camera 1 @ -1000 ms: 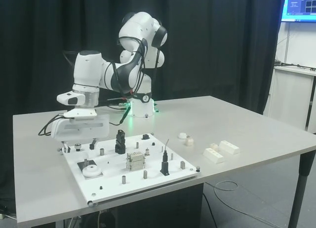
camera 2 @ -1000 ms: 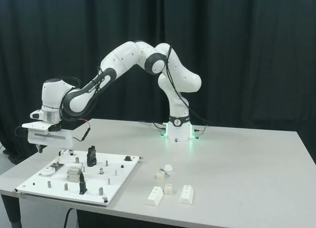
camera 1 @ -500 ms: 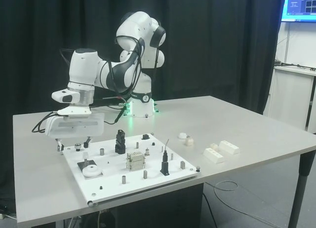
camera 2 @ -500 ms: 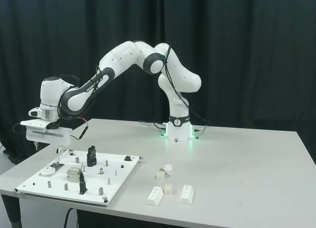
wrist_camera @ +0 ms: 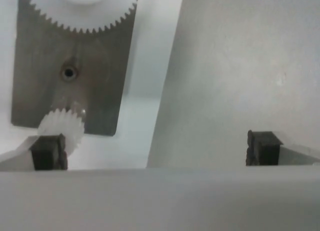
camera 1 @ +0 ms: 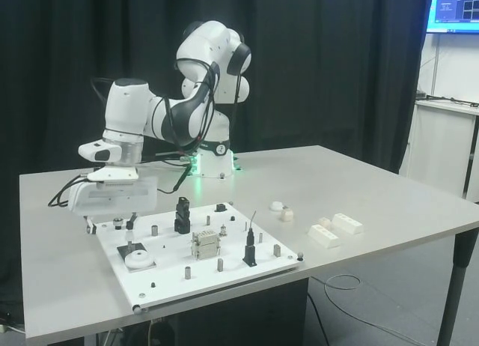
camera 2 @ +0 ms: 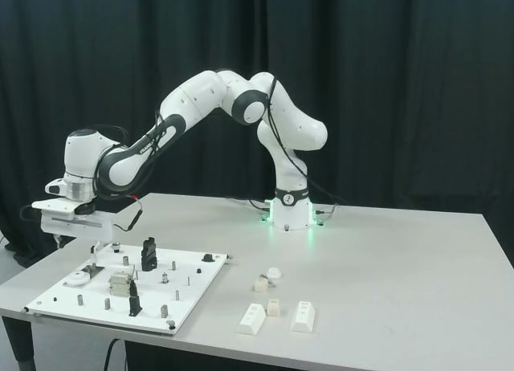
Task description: Insert small gear.
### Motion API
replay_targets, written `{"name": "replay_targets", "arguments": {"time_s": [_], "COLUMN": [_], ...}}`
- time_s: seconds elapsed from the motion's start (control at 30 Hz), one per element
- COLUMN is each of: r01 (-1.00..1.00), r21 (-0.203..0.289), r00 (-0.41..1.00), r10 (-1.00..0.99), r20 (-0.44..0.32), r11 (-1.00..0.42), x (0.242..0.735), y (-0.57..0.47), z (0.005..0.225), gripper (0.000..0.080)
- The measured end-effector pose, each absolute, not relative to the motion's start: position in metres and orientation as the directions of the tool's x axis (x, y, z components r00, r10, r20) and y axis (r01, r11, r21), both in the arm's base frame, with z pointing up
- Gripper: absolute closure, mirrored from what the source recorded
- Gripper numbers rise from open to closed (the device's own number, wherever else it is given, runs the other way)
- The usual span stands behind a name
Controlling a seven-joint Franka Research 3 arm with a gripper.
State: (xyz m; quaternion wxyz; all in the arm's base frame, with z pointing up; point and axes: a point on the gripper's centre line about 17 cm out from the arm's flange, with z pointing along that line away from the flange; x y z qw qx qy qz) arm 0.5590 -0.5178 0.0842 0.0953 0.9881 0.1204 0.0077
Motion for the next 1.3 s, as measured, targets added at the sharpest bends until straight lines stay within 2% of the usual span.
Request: {"name": "replay_targets", "arguments": {"time_s": [1.3], "r01": [0.238], "r21": [0.176], "r00": [0.970], "r10": [0.241], "r20": [-0.004], "r11": [-0.955], "x": [0.564], "y": [-0.523], "z": [0.062], "gripper": [0.0003]}}
